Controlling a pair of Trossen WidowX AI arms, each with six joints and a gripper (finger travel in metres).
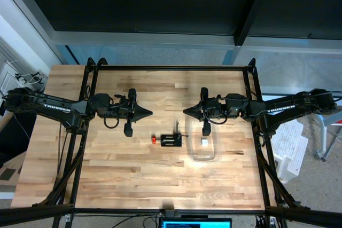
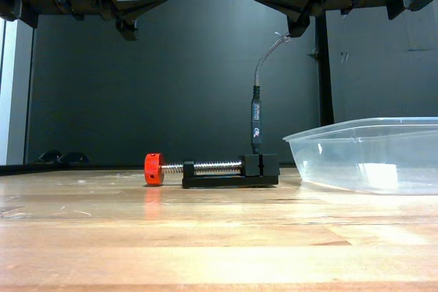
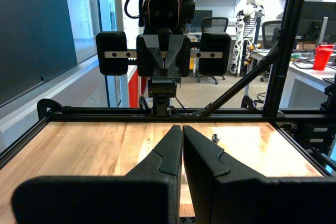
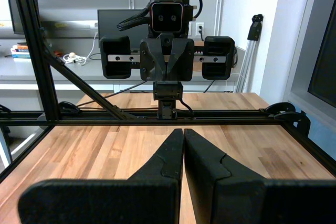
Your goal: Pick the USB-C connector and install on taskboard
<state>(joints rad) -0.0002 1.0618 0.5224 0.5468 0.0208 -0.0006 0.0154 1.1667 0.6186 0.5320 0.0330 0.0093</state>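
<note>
The taskboard [image 1: 171,141] is a small black block with an orange-red knob [image 2: 153,169] at its left end, lying mid-table. The USB-C connector [image 2: 255,120] stands upright in the block's right end, and its braided cable tail rises free above it. Neither gripper touches it. My left gripper [image 1: 150,113] hovers high to the upper left of the block, shut and empty. My right gripper [image 1: 185,111] hovers high just right of the cable, also shut and empty. The two point at each other, and each wrist view shows its own closed fingertips [image 3: 182,128] [image 4: 183,131].
A clear plastic tray [image 1: 215,156] lies right of the block with a small white square bit [image 1: 204,141] inside. A black frame rail [image 1: 171,68] runs along the table's far edge and sides. A screen [image 1: 196,222] sits at the near edge.
</note>
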